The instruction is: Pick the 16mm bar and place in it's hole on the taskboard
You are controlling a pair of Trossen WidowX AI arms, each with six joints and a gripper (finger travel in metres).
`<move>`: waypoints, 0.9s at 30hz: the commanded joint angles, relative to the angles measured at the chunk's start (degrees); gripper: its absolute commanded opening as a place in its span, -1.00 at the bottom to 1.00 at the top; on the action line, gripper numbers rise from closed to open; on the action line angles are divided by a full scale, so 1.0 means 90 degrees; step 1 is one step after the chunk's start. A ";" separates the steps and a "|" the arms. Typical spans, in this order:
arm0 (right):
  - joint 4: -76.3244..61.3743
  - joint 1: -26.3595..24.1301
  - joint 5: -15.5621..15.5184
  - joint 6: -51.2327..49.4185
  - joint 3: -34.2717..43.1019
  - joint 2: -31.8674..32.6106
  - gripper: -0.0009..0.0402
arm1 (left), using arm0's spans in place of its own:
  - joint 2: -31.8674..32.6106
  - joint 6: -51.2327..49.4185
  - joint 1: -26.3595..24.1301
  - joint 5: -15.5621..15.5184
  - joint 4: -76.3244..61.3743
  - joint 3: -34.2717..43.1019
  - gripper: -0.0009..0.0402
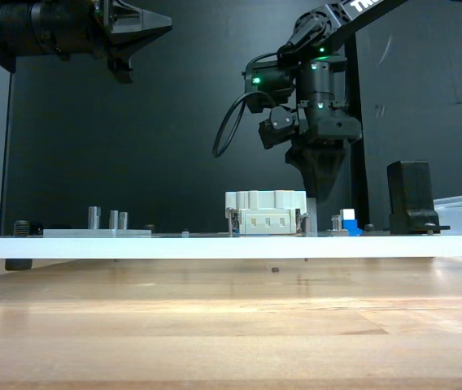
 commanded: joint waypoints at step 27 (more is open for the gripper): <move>-0.0180 0.0015 -0.0051 0.0022 0.0005 -0.1195 0.31 | 0.0000 0.0002 0.0002 0.0002 0.0000 0.0002 -0.96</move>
